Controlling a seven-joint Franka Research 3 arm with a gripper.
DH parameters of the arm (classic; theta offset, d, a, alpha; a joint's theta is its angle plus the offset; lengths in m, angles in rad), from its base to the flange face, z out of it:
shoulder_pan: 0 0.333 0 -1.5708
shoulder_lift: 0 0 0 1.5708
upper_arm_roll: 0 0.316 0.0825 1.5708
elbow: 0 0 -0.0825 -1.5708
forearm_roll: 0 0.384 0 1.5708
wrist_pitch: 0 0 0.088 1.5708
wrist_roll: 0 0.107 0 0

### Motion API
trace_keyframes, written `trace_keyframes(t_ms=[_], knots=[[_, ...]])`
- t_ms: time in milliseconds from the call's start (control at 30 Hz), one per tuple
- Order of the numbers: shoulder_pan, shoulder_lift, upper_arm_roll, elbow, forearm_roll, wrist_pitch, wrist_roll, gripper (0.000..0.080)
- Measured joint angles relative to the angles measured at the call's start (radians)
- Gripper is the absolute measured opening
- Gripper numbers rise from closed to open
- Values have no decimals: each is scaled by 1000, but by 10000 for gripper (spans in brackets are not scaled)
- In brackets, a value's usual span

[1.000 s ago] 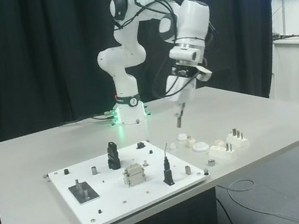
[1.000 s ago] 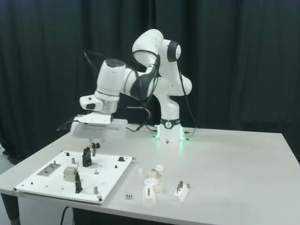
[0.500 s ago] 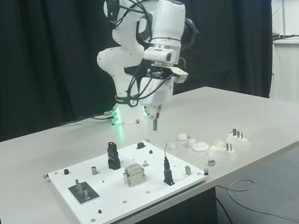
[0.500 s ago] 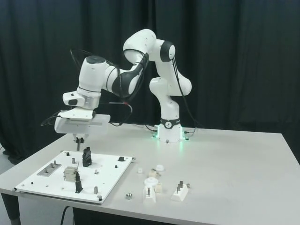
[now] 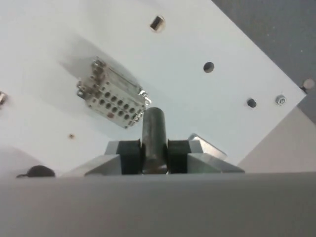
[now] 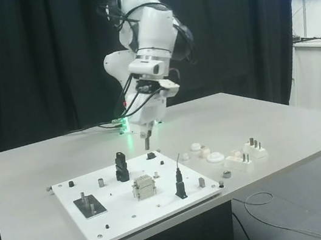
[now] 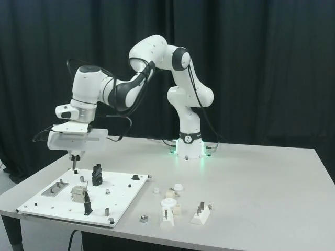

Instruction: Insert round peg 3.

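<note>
A: Round peg 3 (image 5: 155, 134) is sitting clamped between the gripper's (image 5: 154, 157) two fingers, hanging upright with its free end pointing down at the white board (image 6: 162, 203).

B: And the arm is travelling, isn't it?

A: Yes. A second ago the gripper was hanging over the small white fixtures (image 6: 241, 157) at about three o'clock of the board; now it is hovering above the board's far edge, near twelve o'clock, close to the black connector (image 6: 120, 167).

B: So the pickup is behind us and the carry is nearly finishing.

A: That is my reading. From the wrist, the multi-pin connector block (image 5: 111, 100) is lying just beyond the peg's tip, and an open round hole (image 5: 208, 67) is showing at roughly two o'clock from it.

B: Is that the target?

A: I cannot tell. The peg is hanging well clear of the surface, so alignment and descent are, I judge, what is remaining.
</note>
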Motion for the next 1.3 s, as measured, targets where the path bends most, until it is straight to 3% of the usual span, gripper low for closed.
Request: trace_keyframes(t_ms=[300,667,967,1300], knots=[[-26,45,-30,0,106,47,-26,110],[-30,142,-81,49,223,76,-88,110],[-54,222,-88,141,248,71,-102,110],[-82,284,-89,235,268,40,-131,110]])
